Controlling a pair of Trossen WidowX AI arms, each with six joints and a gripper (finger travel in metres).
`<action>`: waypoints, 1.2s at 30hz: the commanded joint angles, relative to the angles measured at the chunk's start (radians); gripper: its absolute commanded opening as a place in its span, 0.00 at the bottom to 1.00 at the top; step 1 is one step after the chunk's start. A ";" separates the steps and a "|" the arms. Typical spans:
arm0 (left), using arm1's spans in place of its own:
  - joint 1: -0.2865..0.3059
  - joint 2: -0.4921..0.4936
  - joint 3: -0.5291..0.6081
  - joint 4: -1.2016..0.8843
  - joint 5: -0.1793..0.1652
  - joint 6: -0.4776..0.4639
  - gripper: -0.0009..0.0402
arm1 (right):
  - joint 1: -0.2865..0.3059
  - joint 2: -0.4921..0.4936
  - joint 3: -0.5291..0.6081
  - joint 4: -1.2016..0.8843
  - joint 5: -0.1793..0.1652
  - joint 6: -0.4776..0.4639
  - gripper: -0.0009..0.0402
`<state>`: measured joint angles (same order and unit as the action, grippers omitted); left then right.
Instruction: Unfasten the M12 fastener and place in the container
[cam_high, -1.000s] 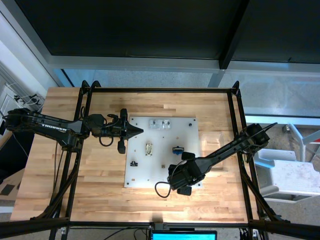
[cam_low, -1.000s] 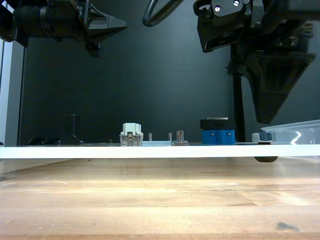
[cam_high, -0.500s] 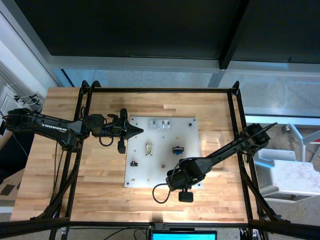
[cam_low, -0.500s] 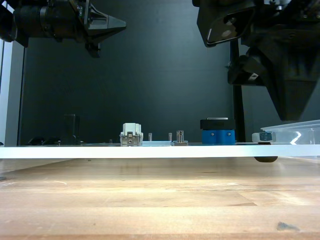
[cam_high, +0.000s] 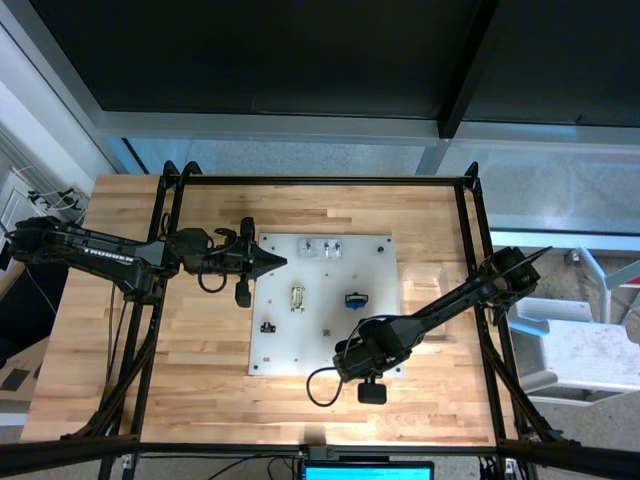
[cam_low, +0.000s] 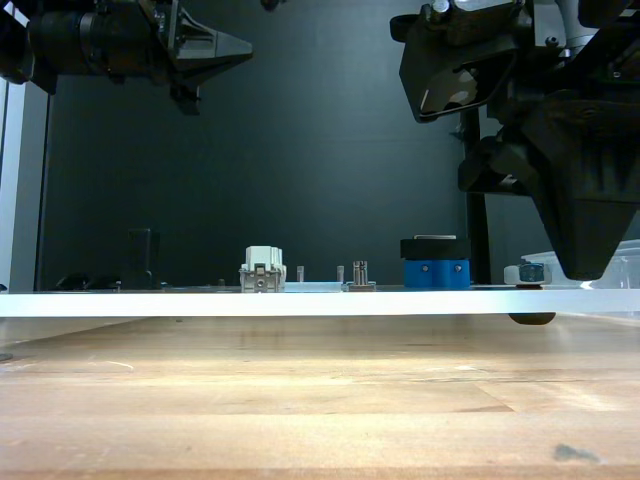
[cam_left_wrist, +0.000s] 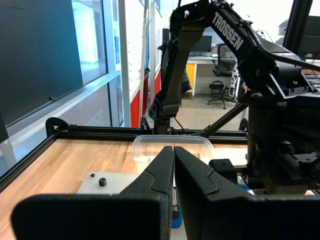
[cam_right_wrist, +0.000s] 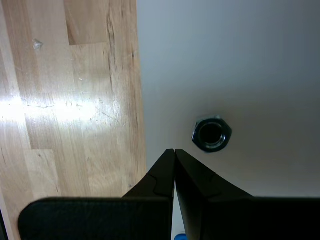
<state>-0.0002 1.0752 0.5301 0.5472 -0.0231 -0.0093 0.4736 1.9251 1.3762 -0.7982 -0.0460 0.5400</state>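
Closely, right gripper (cam_right_wrist: 174, 150) closed beside M12 nut (cam_right_wrist: 211, 134), left gripper (cam_left_wrist: 173, 147) over board (cam_high: 300, 345) edge.

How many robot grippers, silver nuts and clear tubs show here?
Grippers: 2 (left gripper, fingers shut, over the flat white board's left edge; right gripper, fingers shut, above its near right edge)
Small silver hex nut: 1
Clear rectangular plastic tub: 1
Total: 4
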 joint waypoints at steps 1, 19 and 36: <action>0.000 0.000 0.000 0.000 0.000 0.000 0.02 | -0.002 0.001 0.000 0.000 0.006 -0.011 0.02; 0.000 0.000 0.000 -0.001 0.000 0.000 0.02 | -0.003 -0.017 0.051 -0.143 0.206 0.008 0.02; 0.000 0.000 0.000 0.000 0.000 0.000 0.02 | -0.002 0.033 0.097 -0.087 -0.021 0.010 0.02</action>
<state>-0.0002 1.0752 0.5297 0.5472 -0.0231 -0.0097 0.4728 1.9503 1.4780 -0.8925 -0.0711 0.5518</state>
